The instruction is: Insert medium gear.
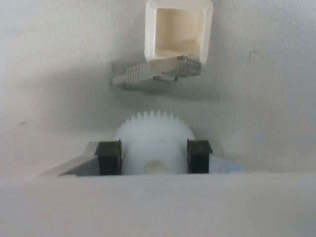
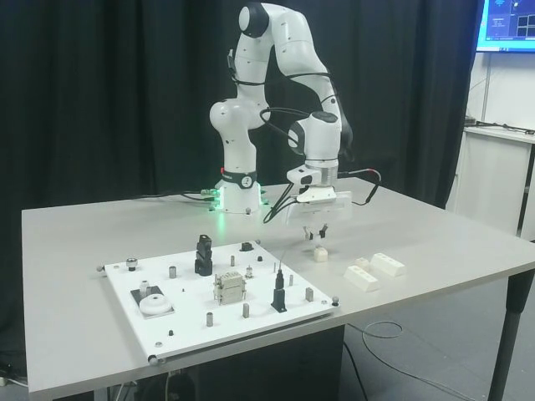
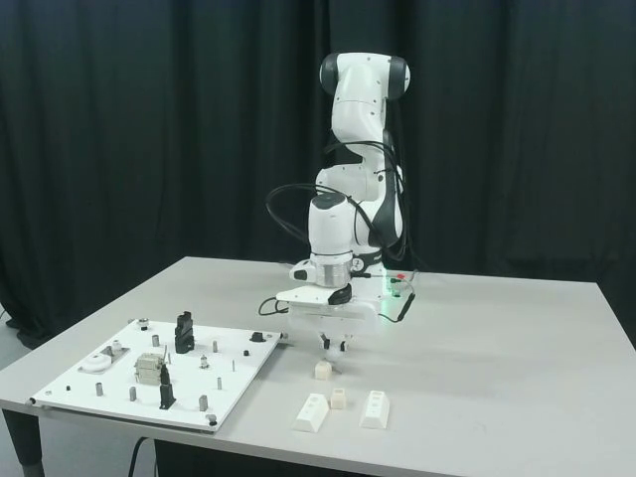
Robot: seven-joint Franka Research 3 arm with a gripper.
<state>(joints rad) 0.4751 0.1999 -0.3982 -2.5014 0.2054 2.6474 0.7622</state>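
The gripper (image 1: 154, 156) is clamping the medium gear (image 1: 155, 140) (grasp done), while carrying to the board (image 2: 219, 294) and inserting are remaining.

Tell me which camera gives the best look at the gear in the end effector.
The wrist view. The white gear fills the middle of it, teeth plainly visible, held between the two black fingertips of the end effector. In both room views the end effector hangs above the grey table, and the gear is too small to make out.

White rounded arm (image 3: 350, 179) — black joint bands, black cables looping; green light at base (image 2: 236, 200).
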